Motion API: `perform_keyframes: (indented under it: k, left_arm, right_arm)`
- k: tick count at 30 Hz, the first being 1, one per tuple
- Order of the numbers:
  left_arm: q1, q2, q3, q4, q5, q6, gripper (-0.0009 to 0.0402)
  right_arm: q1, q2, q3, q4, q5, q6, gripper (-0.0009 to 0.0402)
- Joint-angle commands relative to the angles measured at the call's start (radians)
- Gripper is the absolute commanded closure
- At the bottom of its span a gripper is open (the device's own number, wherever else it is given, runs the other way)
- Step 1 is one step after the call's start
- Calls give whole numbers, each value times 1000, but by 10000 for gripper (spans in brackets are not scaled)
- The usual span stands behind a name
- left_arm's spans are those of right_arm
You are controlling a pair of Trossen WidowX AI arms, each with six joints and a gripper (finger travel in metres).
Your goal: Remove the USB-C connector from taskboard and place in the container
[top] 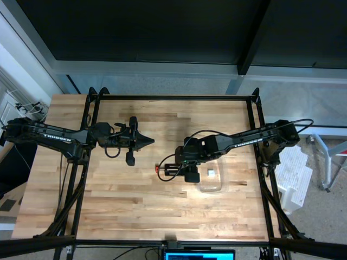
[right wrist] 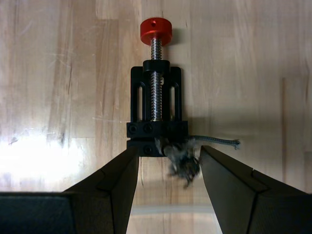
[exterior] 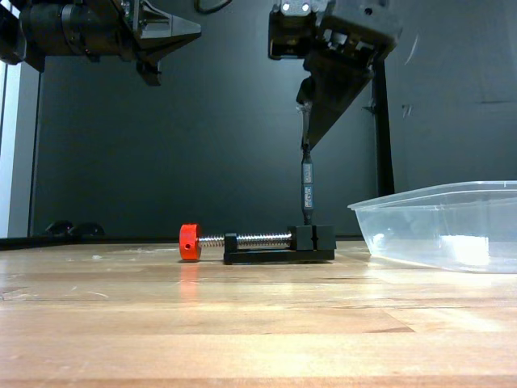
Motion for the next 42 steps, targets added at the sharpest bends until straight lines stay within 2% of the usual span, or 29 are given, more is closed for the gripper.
perform_keyframes:
  k: [1,14,42]
  left_arm:
    - [0,0,0,0,0,0,393]
    - [0,0,0,0,0,0,393]
    - [0,0,0,0,0,0,393]
  right_arm:
    - [0,18,0,11,0,2,220]
    - [9,64,-6,27,0,-2,228]
    - [11,62,-14,48,0,-7,350]
